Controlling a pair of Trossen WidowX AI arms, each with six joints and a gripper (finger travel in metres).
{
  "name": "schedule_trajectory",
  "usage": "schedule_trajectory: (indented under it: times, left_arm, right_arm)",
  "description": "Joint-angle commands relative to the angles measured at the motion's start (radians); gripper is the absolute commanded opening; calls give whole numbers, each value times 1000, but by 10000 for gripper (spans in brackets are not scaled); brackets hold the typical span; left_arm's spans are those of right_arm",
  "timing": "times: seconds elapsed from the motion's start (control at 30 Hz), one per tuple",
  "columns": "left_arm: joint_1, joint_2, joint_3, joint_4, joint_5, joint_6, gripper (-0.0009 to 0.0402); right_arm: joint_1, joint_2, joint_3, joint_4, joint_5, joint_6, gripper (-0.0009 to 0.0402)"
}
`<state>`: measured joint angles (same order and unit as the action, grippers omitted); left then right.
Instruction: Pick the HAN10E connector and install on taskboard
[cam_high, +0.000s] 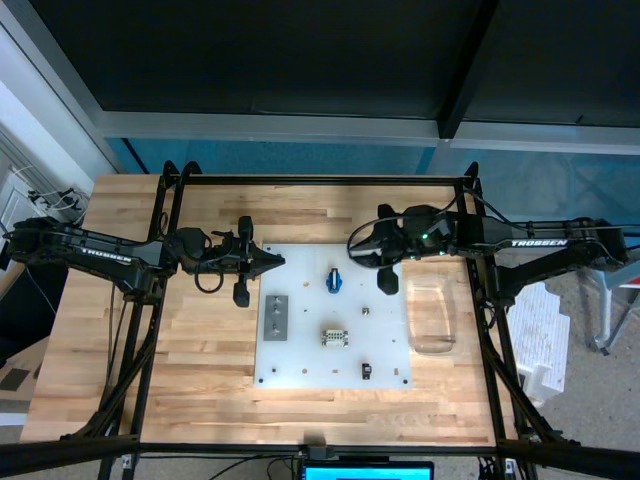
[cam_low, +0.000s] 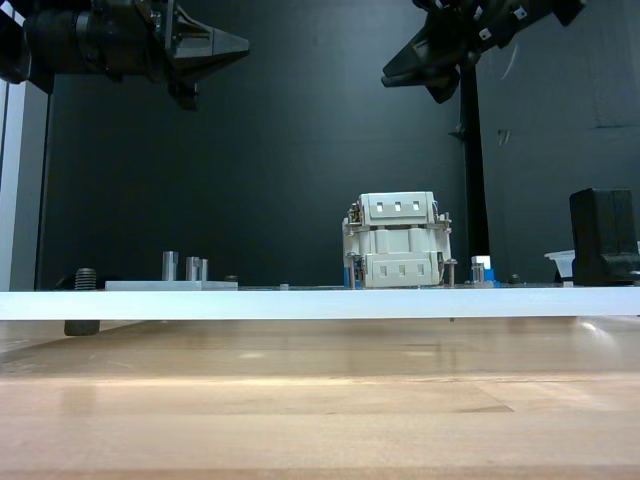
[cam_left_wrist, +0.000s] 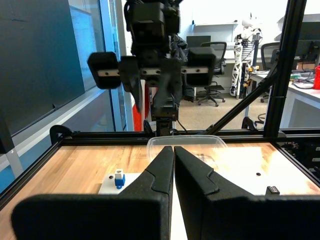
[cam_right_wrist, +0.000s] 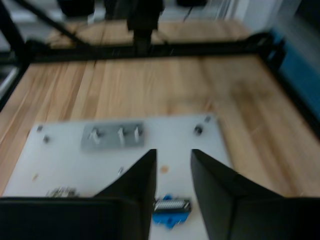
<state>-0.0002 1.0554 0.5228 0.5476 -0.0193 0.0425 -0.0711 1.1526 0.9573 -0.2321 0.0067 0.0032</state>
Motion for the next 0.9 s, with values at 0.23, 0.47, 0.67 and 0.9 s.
schedule_trajectory:
  times: [0.23, 0.47, 0.67, 0.9]
  left_arm:
    - [0, 0, 0, 0, 0, 0, 1]
    - [0, 0, 0, 0, 0, 0, 1]
    - [0, 0, 0, 0, 0, 0, 1]
    - [0, 0, 0, 0, 0, 0, 1]
  right_arm:
    - [-5, -102, -185, 298, -11, -10, 3]
    - [-1, -135, -304, 510, -11, 43, 0]
    - [5, -138, -387, 666, -11, 45, 0]
    - [18, -138, -435, 752, -31, 47, 0]
